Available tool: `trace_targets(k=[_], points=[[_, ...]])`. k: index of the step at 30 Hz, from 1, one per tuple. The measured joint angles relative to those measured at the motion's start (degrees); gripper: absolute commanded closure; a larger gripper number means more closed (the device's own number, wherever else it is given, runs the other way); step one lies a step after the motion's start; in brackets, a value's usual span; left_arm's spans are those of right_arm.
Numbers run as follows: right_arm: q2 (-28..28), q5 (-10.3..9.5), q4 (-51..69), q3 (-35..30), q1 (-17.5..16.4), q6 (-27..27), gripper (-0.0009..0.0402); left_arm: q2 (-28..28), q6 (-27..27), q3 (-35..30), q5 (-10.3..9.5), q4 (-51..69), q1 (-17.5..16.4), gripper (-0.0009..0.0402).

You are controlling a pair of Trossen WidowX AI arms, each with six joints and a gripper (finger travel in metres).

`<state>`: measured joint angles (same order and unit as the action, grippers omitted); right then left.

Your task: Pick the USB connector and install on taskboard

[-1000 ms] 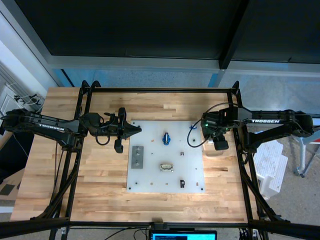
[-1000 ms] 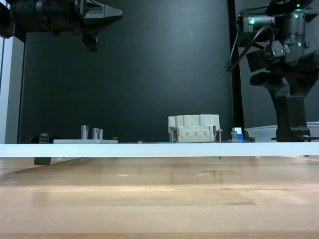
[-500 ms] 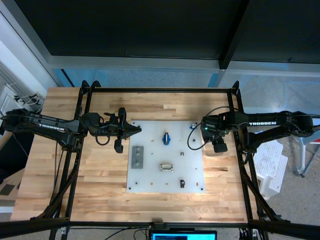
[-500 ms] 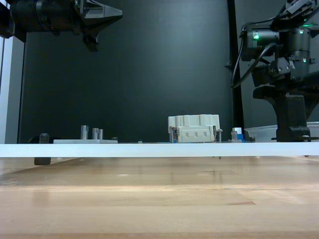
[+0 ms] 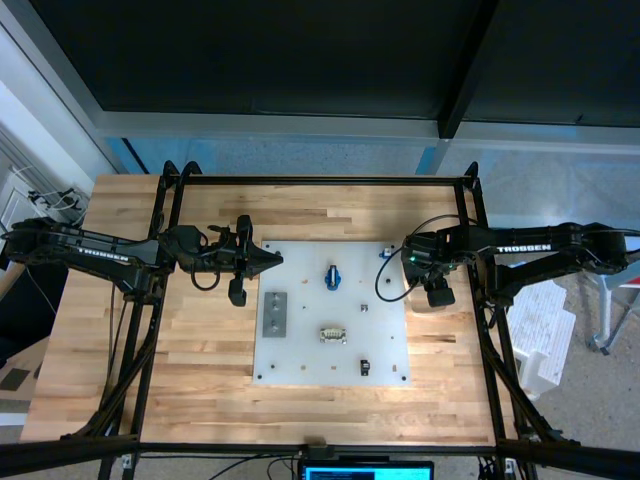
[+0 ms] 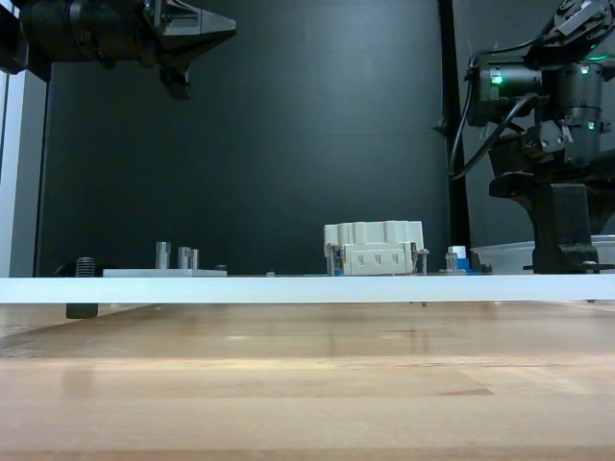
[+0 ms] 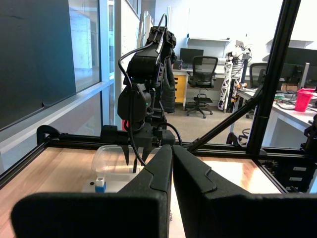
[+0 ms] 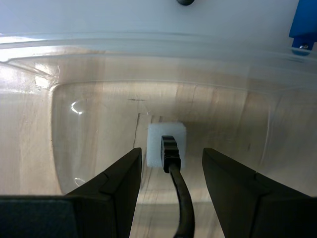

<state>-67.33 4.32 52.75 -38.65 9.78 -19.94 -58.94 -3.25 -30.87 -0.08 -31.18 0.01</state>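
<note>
The USB connector (image 8: 169, 148), black with a black cable (image 8: 181, 198) trailing from it, sits plugged into a small white block (image 8: 155, 148) on the floor of a clear plastic tray (image 8: 79, 139). The tray stands on the wooden table (image 5: 130, 330), just beside the taskboard's right edge.

At the left, the left gripper (image 5: 275, 258) hangs high above the table near the far left corner of the taskboard (image 5: 300, 355). Its fingers (image 7: 158, 171) are pressed together with nothing between them, and they point across the board toward the other arm.

On the white taskboard, from left to right, are the grey block (image 5: 274, 313), the blue knob (image 5: 333, 276) farther back, the metal multi-pin socket (image 5: 333, 334) near the middle, and the small black socket (image 5: 365, 367) toward the near edge. A small blue piece (image 5: 385, 253) stands at the board's far right corner.

At the right, the right gripper (image 5: 437, 291) points straight down into the tray. Its jaws are spread wide, one finger (image 8: 111, 183) on each side of the white block and connector, with a narrow gap left on both sides. It grips nothing.
</note>
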Motion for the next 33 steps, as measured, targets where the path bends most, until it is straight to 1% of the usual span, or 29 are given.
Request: trace_targets(k=[3, 6, 16, 28, 33], points=[[0.0, 0.00, -0.1, 0.1, 0.0, 0.0, 0.0228, 0.0, 0.0, 0.0, 0.00, 0.0, 0.0, 0.0393], [0.0, 0.04, -0.4, 0.3, 0.0, -0.1, 0.0242, 0.0, 0.0, 0.0, 0.00, 0.0, 0.0, 0.0393], [0.0, 0.11, -1.1, 0.8, 0.0, -0.3, 0.0306, 0.0, 0.0, 0.0, 0.00, 0.0, 0.0, 0.0393], [0.0, 0.11, -1.1, 0.8, 0.0, -0.5, 0.0394, 0.0, 0.0, 0.0, 0.00, 0.0, 0.0, 0.0393], [0.1, 0.11, -1.0, 0.8, 0.0, -0.6, 0.0393, 0.0, 0.0, 0.0, 0.00, 0.0, 0.0, 0.0393]])
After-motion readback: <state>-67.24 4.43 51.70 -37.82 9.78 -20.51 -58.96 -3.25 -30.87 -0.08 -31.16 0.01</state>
